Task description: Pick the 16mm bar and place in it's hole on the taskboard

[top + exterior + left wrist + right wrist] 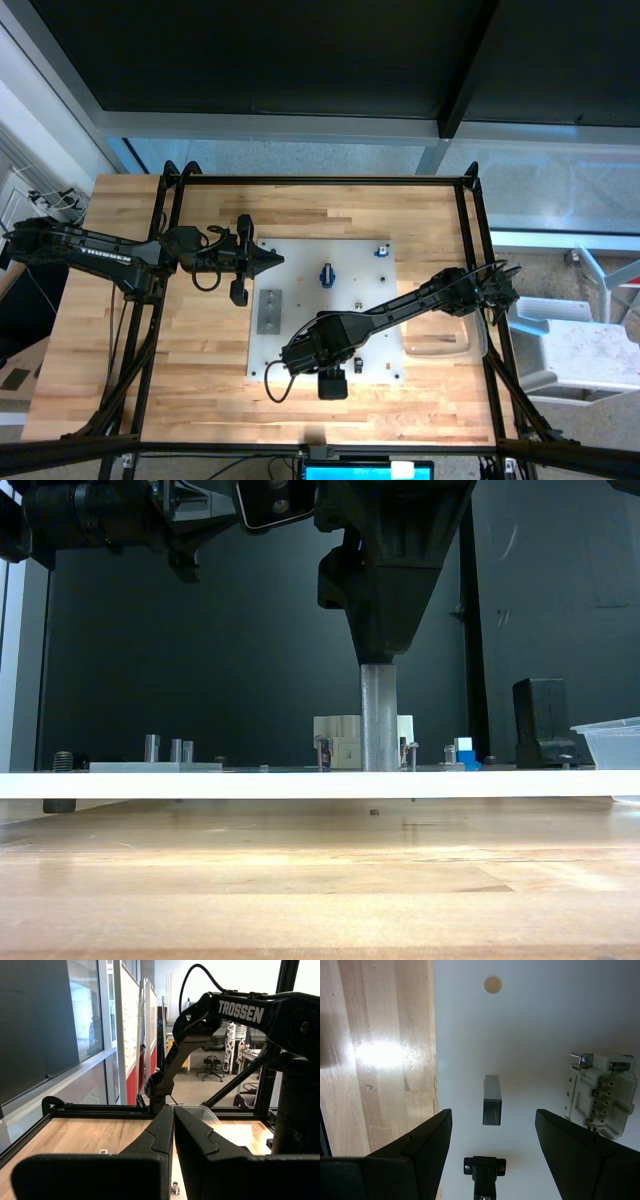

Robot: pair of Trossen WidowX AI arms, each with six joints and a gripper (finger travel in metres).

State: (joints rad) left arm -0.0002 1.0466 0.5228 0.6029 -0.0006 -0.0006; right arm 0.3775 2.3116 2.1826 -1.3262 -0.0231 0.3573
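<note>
Board edge: the white task board (300, 290) is lying on the wooden table (120, 330). In the right wrist view its edge onto the wood is running just beside one finger (427, 1155).
Room around bar: bare board is showing on all sides of the bar. A round hole (493, 984) is lying well apart from it, and a white multi-pin connector (600, 1097) is sitting beyond the other finger.
Other fixtures: a grey block (270, 310) with pegs is sitting near the board's left edge, and a clear tub (440, 340) is resting off its right edge.
16mm bar: the 16mm bar (379, 720) is standing free on the board, grey and square-ended.
Axis: its long axis is running vertical, upright with no lean, top end pointing at the gripper above. How deep it is sitting, I cannot tell.
Right gripper: the right gripper (493, 1112) is hanging straight over the bar with its jaws spread wide. A gap is showing on each side of the bar.
Left gripper: the left gripper (173, 1115) is hovering level over the board's far-left corner, pointing inward, jaws pressed together on nothing.
</note>
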